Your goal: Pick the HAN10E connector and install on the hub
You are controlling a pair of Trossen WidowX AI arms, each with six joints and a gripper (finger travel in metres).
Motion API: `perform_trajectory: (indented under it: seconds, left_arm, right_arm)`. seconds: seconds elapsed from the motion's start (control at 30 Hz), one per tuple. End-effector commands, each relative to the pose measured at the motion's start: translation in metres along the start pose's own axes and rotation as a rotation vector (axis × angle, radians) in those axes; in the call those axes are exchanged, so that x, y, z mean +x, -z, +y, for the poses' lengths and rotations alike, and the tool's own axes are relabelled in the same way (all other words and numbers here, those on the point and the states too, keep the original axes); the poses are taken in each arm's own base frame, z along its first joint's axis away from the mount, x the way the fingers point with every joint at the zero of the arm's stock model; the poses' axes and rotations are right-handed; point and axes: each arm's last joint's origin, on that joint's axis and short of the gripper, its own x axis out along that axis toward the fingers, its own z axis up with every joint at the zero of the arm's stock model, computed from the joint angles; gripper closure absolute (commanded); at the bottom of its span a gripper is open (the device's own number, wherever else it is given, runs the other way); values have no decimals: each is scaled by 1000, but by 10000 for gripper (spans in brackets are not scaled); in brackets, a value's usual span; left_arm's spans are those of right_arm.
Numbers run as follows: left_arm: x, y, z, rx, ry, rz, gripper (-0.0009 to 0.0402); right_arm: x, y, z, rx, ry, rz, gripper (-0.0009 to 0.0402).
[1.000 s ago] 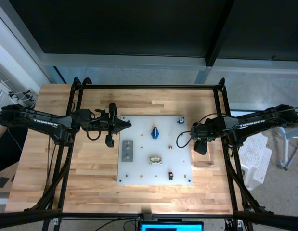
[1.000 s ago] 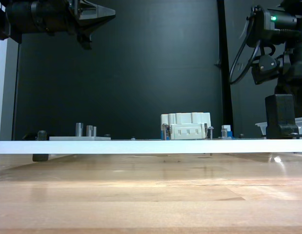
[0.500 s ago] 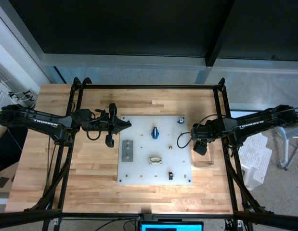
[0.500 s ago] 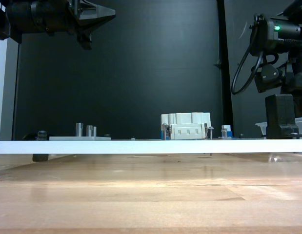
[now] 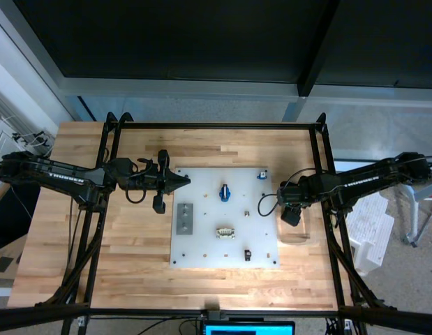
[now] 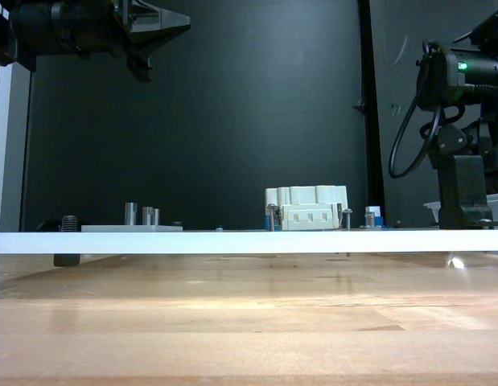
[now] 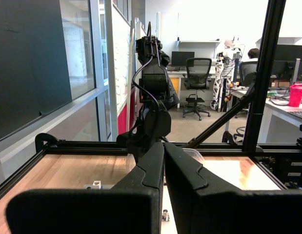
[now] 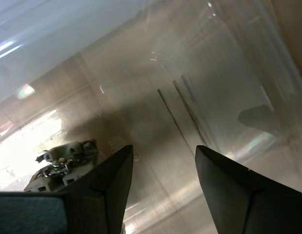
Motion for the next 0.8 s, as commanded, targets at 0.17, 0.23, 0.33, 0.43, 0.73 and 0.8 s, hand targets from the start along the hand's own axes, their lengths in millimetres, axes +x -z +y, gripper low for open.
perform_trajectory:
  seconds: [0.17,0.23,0.33,0.43,0.73,0.8]
  left_arm:
    - [0,0,0,0,0,0,393]
    - [0,0,0,0,0,0,393]
    - [0,0,0,0,0,0,393]
    - [0,0,0,0,0,0,393]
    - [0,0,0,0,0,0,393]
    - [0,0,0,0,0,0,393]
  right_arm:
    - [5,-3,3,-3,8,9,291]
    - [6,-3,3,-4,12,15,319]
    - [7,-2,3,-3,16,22,366]
    - [7,-2,3,18,16,24,394]
    - [6,1,1,70,23,64,391]
    - [6,1,1,71,24,63,392]
